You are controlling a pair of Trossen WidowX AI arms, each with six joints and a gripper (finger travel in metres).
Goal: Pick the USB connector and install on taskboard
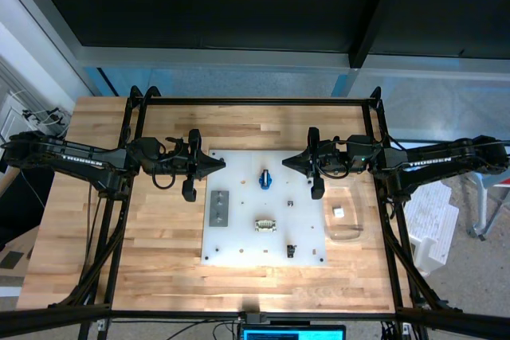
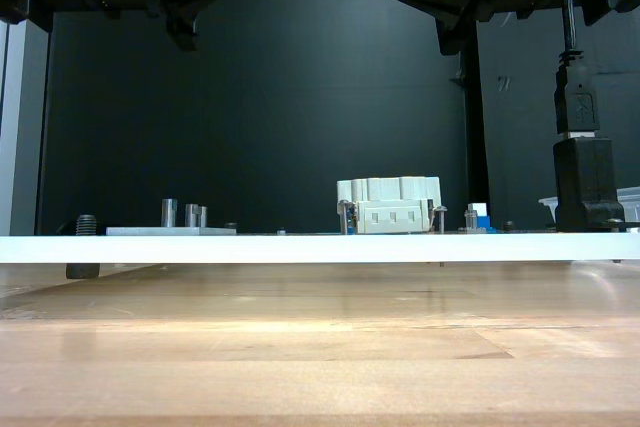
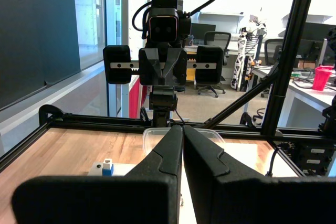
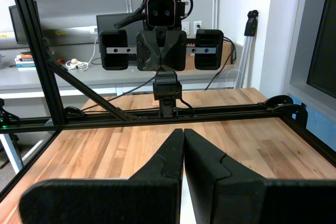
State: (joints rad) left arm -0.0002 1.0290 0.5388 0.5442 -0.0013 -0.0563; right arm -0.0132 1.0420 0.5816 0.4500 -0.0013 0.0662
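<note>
Two shut, empty pincers, the left pincer (image 1: pixel 222 162) and the right pincer (image 1: pixel 285 161), hover above the far edge of the taskboard (image 1: pixel 239 232), well apart from the USB connector (image 1: pixel 292 250) standing at its near right, so we fear an off-centre reach knocking that tiny plug over.

Even overhead light leaves the taskboard (image 1: pixel 263 232) bright white, with short soft shadows. Above it the left gripper (image 1: pixel 221 163) and right gripper (image 1: pixel 286 161) show as dark silhouettes; the table (image 2: pixel 320 357) before it is blurred.
</note>
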